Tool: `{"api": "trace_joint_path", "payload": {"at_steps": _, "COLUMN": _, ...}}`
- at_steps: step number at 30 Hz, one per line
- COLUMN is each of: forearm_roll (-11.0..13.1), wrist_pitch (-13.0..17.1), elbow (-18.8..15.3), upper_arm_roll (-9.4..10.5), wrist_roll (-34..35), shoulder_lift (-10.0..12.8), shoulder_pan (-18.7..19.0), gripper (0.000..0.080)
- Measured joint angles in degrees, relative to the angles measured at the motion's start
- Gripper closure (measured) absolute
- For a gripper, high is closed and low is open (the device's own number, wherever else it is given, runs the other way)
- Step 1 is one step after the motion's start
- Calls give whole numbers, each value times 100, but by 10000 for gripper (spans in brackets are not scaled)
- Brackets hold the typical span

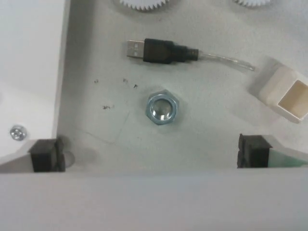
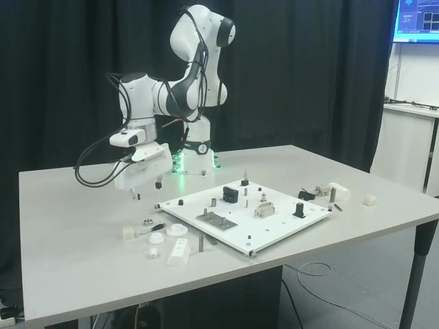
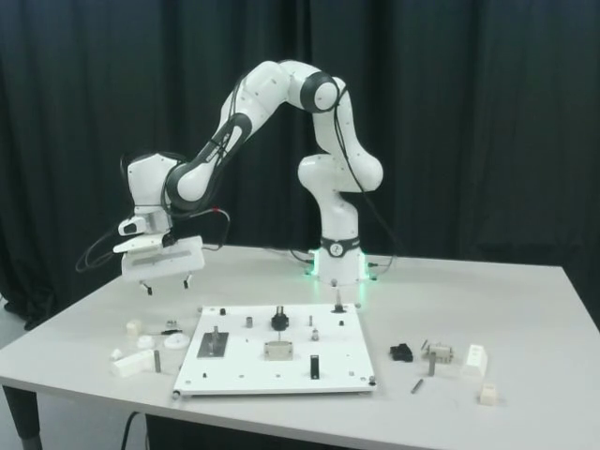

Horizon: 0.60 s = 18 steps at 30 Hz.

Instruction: Remove square peg 1.

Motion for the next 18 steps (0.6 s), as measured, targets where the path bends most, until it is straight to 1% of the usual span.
{"api": "trace_joint_path", "payload": {"at_steps": 12, "forearm_roll": -135, "wrist_pitch": -202, "elbow": 0, "upper_arm_roll": -13, "wrist_roll": 462, "shoulder_lift": -183, "shoulder_pan": 137, "gripper": 3}}
{"api": "trace_joint_path", "payload": {"at_steps": 18, "forearm_roll": -145, "wrist_pitch": -328, "elbow": -1, "upper_arm_roll": -14, "wrist_roll": 769, "shoulder_lift": -255, "shoulder_pan": 240, "gripper": 3}}
